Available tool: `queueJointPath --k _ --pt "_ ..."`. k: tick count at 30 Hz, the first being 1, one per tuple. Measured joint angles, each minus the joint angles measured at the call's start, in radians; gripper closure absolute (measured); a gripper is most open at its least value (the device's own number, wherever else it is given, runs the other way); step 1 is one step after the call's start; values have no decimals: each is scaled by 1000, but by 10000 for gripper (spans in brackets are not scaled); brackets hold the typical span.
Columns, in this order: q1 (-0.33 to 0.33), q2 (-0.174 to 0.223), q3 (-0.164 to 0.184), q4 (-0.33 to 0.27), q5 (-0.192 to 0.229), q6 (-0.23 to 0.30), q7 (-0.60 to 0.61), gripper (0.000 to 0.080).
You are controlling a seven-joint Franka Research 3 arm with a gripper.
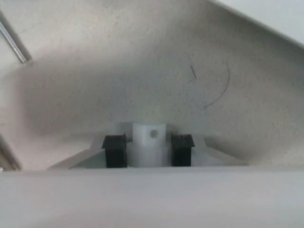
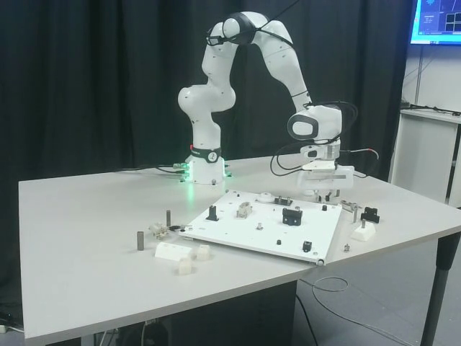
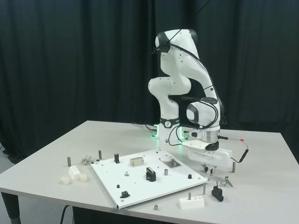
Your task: Pick small gear.
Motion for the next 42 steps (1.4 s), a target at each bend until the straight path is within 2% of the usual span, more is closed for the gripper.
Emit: queueJointPath --k 9,15,27,34,42 --pt "0 -5 1 5 0 -15 0 603" --pt "1 -22 9 14 0 -62 3 603" --pt "3 -84 35 27 1 -166 34 604" --pt "3 -110 40 32 1 -200 45 604" --pt "3 -120 40 39 1 -217 45 604"
